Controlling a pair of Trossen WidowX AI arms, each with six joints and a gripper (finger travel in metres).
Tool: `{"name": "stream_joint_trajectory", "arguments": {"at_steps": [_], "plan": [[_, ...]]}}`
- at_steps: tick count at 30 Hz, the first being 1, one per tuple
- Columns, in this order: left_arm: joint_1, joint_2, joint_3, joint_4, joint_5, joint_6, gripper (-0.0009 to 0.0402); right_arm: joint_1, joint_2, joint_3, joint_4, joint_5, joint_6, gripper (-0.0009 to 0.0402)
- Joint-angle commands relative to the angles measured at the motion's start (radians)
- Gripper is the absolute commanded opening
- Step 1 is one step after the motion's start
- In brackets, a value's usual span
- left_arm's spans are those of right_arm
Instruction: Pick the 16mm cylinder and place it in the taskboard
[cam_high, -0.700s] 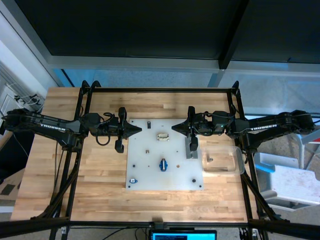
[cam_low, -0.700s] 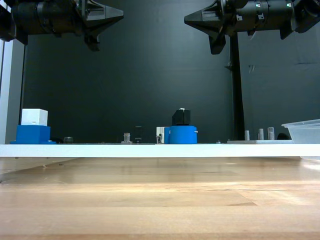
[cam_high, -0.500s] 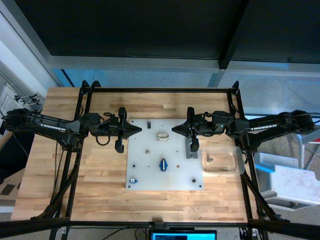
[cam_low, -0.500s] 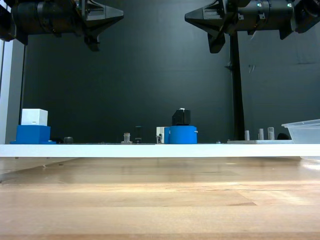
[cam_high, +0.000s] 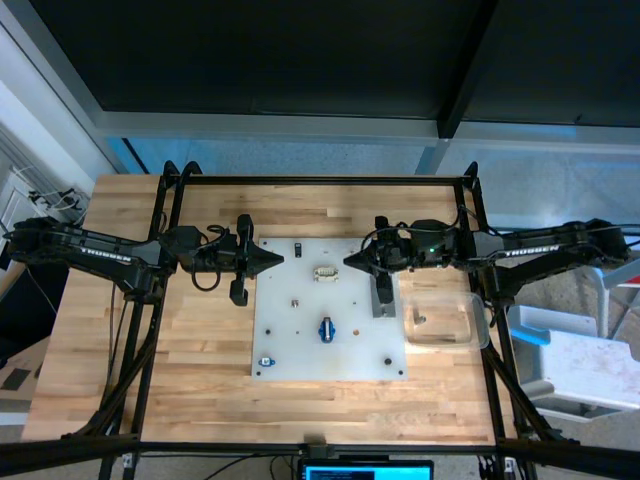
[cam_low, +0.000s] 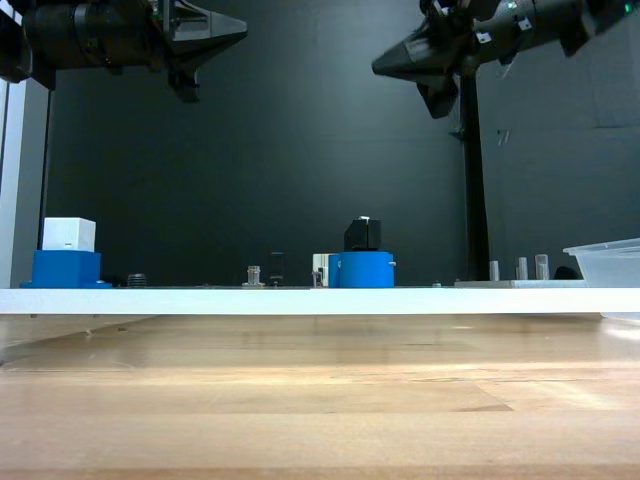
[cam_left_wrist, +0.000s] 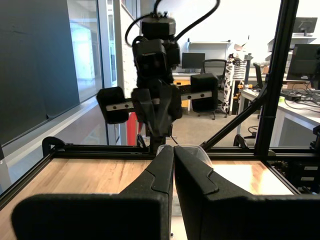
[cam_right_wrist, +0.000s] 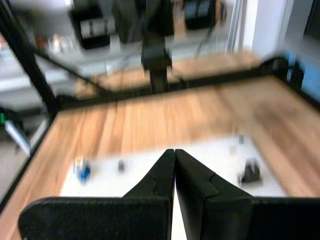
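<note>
Right gripper (cam_high: 348, 259), fingers pressed together high over the far side of the taskboard (cam_high: 300, 345), would do best to swing right, open and drop squarely onto the 16mm cylinder (cam_high: 420, 320) in the clear tray (cam_high: 486, 330) beside the board, as the left gripper (cam_high: 279, 258), likewise closed, hangs opposite above the wooden table (cam_high: 150, 380) in a dark-backed lab.

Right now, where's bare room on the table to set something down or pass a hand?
The widest bare wood is the table strip nearer than the taskboard; also left of the board. Crowded right: the clear tray sits close beside the board. The left gripper and right gripper hang shut above the board's far half.
</note>
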Motion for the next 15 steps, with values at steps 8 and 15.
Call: {"name": "stream_joint_trajectory", "arguments": {"at_steps": [8,15], "plan": [[0.0,0.0,0.0,0.0,0.0,0.0,0.0,0.066,0.0,0.234,-0.563,0.003,0.045,0.0],[0.0,0.0,0.0,0.0,0.0,0.0,0.0,0.078,0.001,0.316,-0.828,0.029,0.11,0.0]]}}
